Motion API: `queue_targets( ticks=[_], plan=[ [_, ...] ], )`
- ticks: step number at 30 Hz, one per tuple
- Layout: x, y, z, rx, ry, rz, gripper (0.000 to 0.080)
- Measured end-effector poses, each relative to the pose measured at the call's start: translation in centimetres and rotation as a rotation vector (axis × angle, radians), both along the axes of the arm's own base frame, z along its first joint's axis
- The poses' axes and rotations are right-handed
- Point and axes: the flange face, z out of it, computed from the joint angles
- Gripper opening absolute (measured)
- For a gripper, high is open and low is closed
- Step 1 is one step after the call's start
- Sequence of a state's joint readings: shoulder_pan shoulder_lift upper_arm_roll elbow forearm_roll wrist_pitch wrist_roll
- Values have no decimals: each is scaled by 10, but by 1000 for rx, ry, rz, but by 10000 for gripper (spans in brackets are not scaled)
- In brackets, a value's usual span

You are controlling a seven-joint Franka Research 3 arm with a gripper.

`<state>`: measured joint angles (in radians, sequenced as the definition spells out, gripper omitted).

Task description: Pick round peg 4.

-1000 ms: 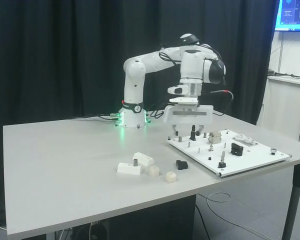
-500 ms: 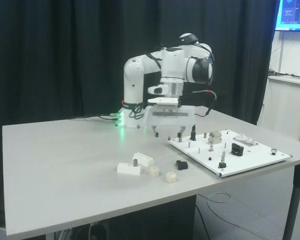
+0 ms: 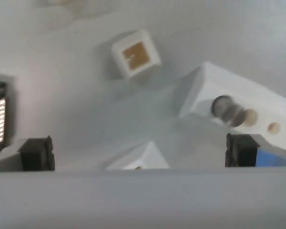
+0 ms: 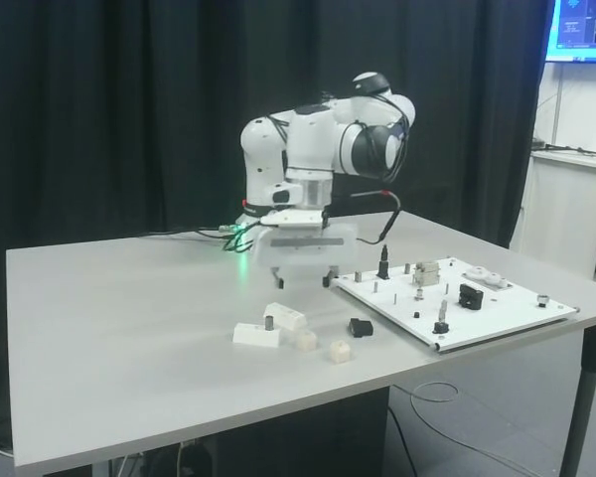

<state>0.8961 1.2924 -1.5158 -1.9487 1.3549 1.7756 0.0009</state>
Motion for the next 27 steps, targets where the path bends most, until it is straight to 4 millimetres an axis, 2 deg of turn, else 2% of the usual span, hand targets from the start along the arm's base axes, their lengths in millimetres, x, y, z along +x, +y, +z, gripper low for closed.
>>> queue_targets(
  ticks=[12, 27],
  plan=[
    [6, -35, -26, 24, 37, 30, 800],
    [-9, -62, -58, 61, 77, 97, 800]
  ],
)
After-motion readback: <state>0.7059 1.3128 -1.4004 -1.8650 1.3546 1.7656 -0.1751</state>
